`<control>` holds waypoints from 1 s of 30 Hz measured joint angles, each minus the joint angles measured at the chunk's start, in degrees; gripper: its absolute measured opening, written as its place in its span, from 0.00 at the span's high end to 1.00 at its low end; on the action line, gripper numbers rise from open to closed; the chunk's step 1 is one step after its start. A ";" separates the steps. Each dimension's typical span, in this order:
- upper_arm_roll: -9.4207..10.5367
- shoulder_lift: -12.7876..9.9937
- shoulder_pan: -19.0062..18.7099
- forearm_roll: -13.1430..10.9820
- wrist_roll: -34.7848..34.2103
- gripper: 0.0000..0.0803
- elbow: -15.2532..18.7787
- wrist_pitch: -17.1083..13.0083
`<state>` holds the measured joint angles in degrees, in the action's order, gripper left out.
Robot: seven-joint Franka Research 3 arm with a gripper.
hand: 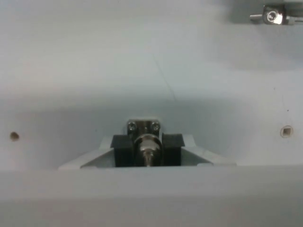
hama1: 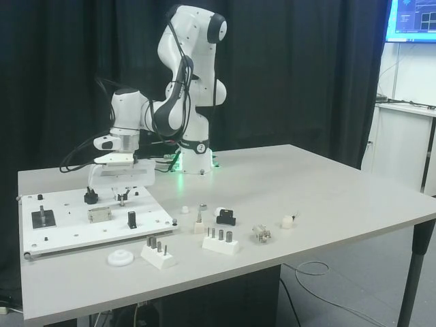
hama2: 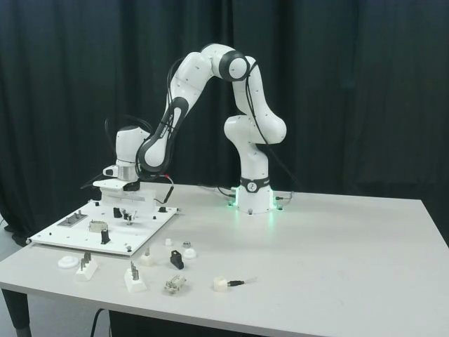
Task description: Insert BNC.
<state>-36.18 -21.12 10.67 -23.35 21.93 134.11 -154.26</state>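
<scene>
Below the claw (hand: 148,158), BNC plug (hand: 147,146) half hidden.

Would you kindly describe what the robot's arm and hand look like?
The arm is white with rounded links and black bands at its joints. Black cables run loosely along it. Its base shows a green glow. The hand hangs under a white and grey wrist block.
</scene>
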 joint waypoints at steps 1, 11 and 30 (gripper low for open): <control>-0.02 0.00 0.00 0.00 0.00 0.85 0.00 0.10; -0.04 -0.05 0.01 -0.07 0.00 0.85 -0.03 0.47; 0.00 -0.76 0.01 -0.36 0.00 0.85 -0.57 0.63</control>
<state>-36.18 -21.88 10.68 -23.70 21.93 133.54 -153.62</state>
